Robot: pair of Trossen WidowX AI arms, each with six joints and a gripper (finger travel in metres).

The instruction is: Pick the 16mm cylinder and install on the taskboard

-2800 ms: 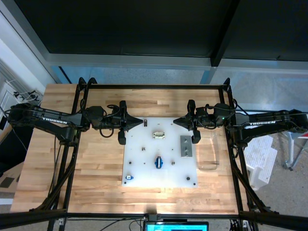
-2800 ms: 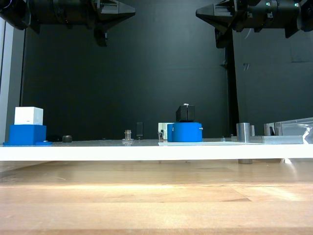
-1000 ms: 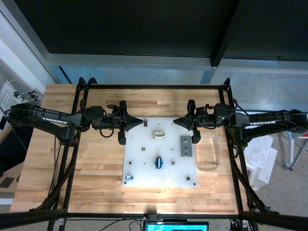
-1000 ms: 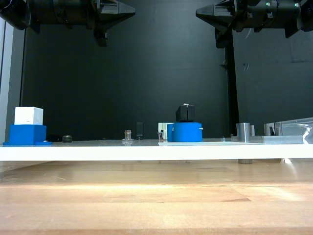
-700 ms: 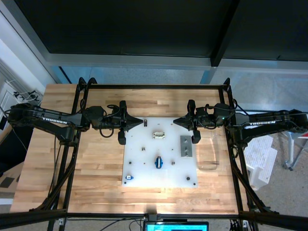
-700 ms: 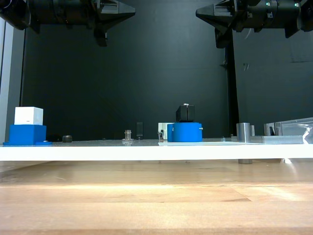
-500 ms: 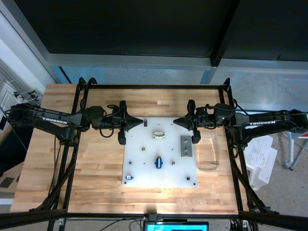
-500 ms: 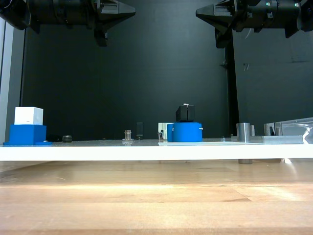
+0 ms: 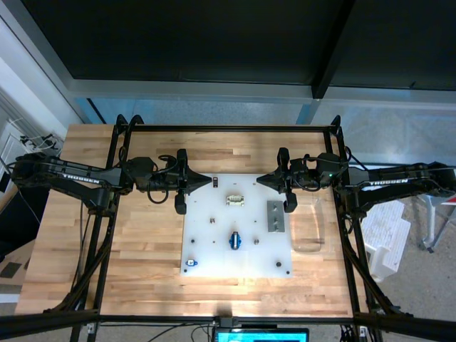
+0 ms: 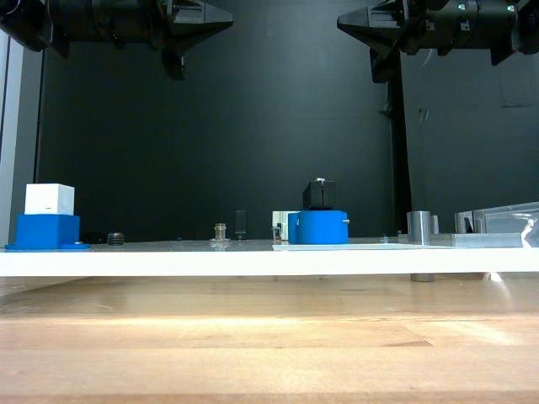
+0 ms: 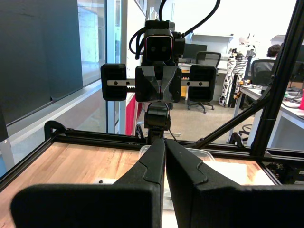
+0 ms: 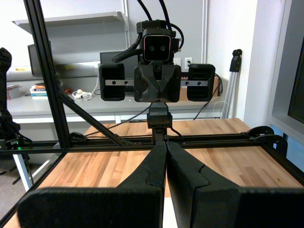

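Wooden tabletop (image 9: 142,249) carrying the large white square taskboard (image 9: 214,251), on which the 16mm cylinder (image 9: 256,241), a tiny short grey metal peg, stands just right of a blue knob-like connector (image 9: 234,240). Left gripper (image 9: 211,179) and right gripper (image 9: 259,179) hover facing each other above the board's far edge, fingers pressed together and empty. The cylinder lies well apart from both, toward the near edge.

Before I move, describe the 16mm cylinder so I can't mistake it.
Left gripper and right gripper hang shut over the far edge of the white taskboard. Mid-board sits the blue knob; the 16mm cylinder stands just right of it, nearer than the grey block. Unlike those, it is a tiny round grey peg.
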